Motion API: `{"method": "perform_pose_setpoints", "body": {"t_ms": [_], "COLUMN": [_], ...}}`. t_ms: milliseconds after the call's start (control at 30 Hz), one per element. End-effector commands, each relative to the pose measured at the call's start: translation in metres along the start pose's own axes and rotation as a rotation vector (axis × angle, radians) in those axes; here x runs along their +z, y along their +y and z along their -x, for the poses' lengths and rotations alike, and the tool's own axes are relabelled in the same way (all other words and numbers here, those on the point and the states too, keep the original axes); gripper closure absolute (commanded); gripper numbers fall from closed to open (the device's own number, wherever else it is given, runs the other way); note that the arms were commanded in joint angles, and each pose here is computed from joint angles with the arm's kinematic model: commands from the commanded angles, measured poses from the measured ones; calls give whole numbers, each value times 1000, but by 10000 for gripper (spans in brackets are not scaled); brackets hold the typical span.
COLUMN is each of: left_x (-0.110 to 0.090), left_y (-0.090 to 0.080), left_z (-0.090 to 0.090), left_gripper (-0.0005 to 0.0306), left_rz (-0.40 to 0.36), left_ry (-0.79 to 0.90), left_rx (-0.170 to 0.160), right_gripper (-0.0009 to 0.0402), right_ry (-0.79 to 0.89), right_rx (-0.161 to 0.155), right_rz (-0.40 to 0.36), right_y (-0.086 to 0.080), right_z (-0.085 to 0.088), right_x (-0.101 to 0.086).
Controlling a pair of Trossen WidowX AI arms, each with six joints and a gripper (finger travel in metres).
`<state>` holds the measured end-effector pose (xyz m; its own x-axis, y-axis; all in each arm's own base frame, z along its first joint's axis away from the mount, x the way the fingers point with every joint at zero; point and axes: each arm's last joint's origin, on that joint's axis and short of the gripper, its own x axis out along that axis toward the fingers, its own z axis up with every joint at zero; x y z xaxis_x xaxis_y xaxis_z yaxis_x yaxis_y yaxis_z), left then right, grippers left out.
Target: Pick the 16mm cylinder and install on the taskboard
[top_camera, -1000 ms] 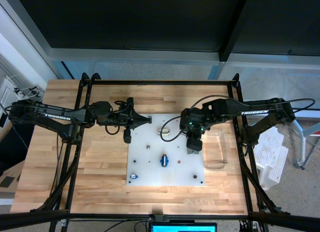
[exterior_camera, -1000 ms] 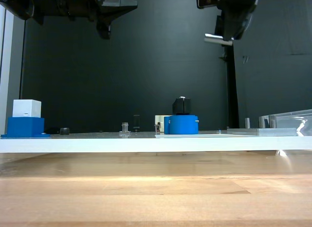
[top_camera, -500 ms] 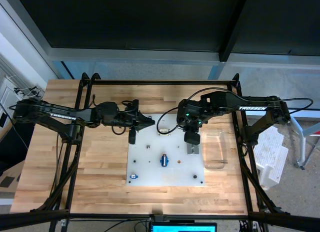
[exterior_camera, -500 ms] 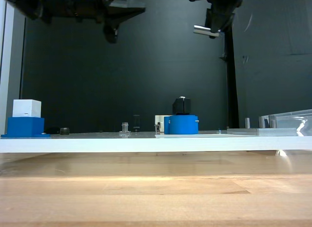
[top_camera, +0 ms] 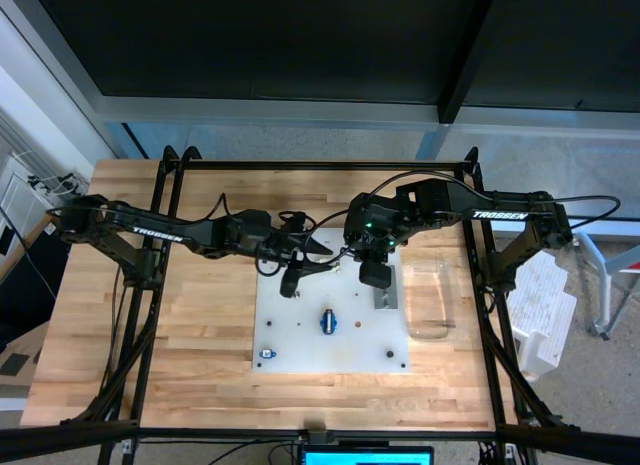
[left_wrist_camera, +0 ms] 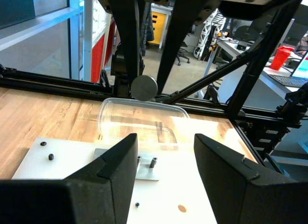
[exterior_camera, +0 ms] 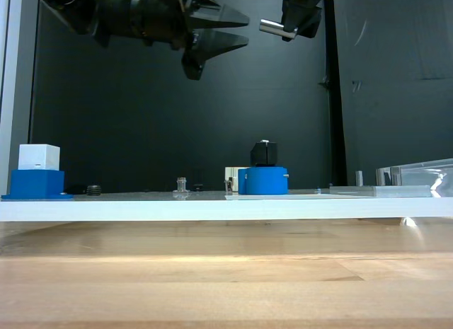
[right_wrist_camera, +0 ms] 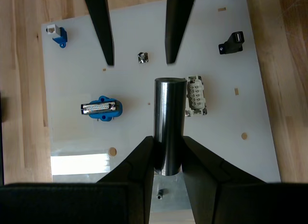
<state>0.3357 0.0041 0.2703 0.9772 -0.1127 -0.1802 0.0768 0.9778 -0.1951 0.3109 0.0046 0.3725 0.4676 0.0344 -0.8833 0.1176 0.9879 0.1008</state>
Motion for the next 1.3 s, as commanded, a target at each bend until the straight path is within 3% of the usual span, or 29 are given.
{"method": "perform_pose_setpoints", "body": {"t_ms": [33,300,367,1300], "left_x": [5,10,12,18], "left_y": [1,2,3,1], "left_z": [-9,-20,-22,-23], "left_gripper": [128,127,129,191], "left_rz": [0,-1,-3,-6], "left_ry": [5,15,16,-7], "left_rx": [10,18,38,20], "right_gripper": [357,357,357,357], "right_ry": [-1,1,0,-6], "right_rx": [1,22,25,25], "right_rz": [-1,0,4,34], "right_y": [0,1,1,1], "right_z": [0,0,0,0], "right_x": [0,0,0,1]}}
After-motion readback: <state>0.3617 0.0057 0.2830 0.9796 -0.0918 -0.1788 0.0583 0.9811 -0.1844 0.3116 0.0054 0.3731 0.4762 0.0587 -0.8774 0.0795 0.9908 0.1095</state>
